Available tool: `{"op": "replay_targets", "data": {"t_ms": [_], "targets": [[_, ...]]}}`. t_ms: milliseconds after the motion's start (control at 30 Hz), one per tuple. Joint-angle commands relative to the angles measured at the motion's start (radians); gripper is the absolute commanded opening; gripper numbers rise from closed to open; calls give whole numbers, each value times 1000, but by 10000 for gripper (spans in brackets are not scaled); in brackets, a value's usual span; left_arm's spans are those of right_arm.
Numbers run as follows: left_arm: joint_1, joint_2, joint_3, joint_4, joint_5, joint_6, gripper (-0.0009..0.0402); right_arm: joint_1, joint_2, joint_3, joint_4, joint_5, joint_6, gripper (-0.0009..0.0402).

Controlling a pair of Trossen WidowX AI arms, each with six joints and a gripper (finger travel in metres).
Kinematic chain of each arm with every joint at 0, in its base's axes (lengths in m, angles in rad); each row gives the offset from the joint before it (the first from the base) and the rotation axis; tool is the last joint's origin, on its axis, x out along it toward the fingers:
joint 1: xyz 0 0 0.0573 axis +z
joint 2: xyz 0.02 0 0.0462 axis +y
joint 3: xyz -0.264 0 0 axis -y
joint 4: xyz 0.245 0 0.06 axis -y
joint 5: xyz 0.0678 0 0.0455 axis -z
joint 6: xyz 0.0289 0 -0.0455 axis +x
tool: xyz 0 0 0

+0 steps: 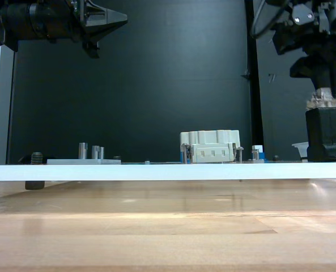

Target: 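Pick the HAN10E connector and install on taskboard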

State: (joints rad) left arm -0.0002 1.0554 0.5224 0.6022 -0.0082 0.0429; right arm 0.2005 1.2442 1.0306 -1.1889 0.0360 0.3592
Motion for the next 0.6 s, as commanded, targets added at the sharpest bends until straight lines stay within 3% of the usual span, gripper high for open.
{"op": "replay_targets", "data": {"t_ms": [33,167,300,600], "targets": [[0,0,0,0,0,0,1,23,56,53,2,2,-1,25],[0,0,0,0,0,0,1,45,138,124,4,4,-1,25],[0,0,0,0,0,0,1,71,228,207,5,32,-1,25],[0,0,0,0,0,0,1,87,433,411,5,33,-13,25]]}}
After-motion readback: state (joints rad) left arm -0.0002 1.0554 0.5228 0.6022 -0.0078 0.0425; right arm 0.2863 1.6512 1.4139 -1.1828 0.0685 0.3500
